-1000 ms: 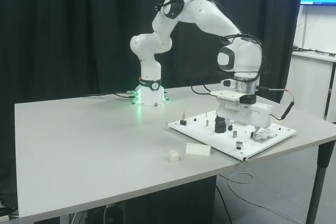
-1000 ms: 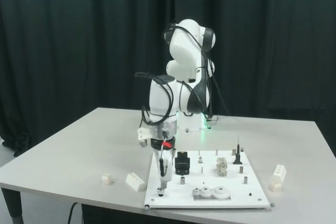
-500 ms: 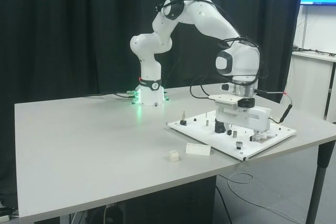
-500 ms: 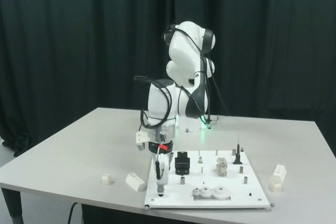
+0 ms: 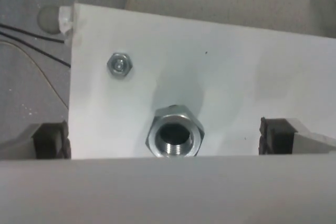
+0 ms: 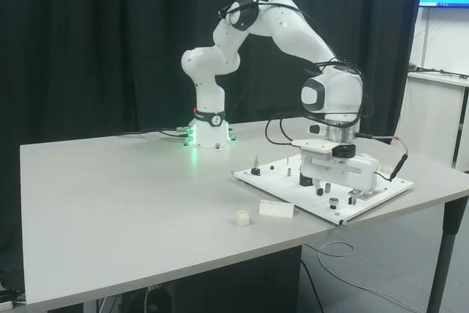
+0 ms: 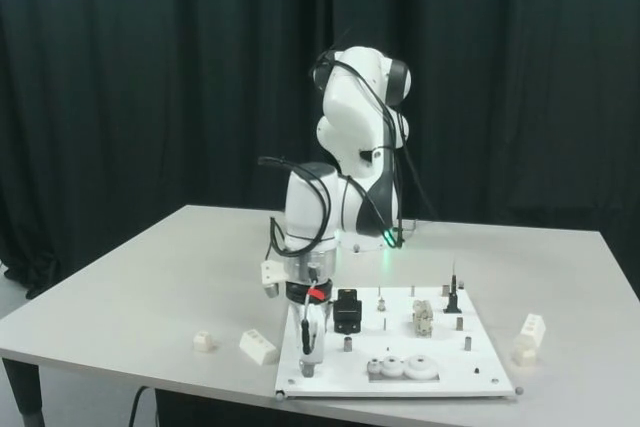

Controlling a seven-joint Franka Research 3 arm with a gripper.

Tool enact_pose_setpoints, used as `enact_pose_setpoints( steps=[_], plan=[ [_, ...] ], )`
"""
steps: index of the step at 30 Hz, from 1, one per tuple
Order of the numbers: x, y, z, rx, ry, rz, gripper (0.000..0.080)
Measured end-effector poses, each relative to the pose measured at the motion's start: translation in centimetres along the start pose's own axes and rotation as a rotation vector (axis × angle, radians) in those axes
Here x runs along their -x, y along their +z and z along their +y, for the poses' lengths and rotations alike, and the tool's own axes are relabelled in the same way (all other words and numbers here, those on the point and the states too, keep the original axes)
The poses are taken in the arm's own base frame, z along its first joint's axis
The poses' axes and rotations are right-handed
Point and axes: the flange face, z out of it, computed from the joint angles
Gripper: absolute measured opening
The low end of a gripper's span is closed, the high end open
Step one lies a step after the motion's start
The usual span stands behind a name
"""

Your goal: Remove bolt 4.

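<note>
Fingers [image 5: 51,141] spread wide, the gripper [image 5: 164,140] is straddling bolt 4 [image 5: 174,138] at lower centre, lining up to clamp it.

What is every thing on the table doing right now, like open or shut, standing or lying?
gripper: jaws open, one each side of the bolt, not touching it.
bolt: upright in the white board, hollow top showing.
small nut: flat on the board near its corner.
white board: flat on the grey table.
two white blocks: lying on the table beside the board.
</note>
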Motion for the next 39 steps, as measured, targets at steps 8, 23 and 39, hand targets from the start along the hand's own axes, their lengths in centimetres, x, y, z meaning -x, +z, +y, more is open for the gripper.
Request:
enact_pose_setpoints(
  steps=[8, 23, 39],
  plan=[
    [0.2, 0.4, 0.2, 0.003, -0.011, 0.007, 0.08],
    [0.3, 1.1, 0.2, -0.009, -0.02, 0.006, 0.0701],
    [-0.4, 1.4, 0.0, 0.001, -0.009, 0.011, 0.023]
  ],
)
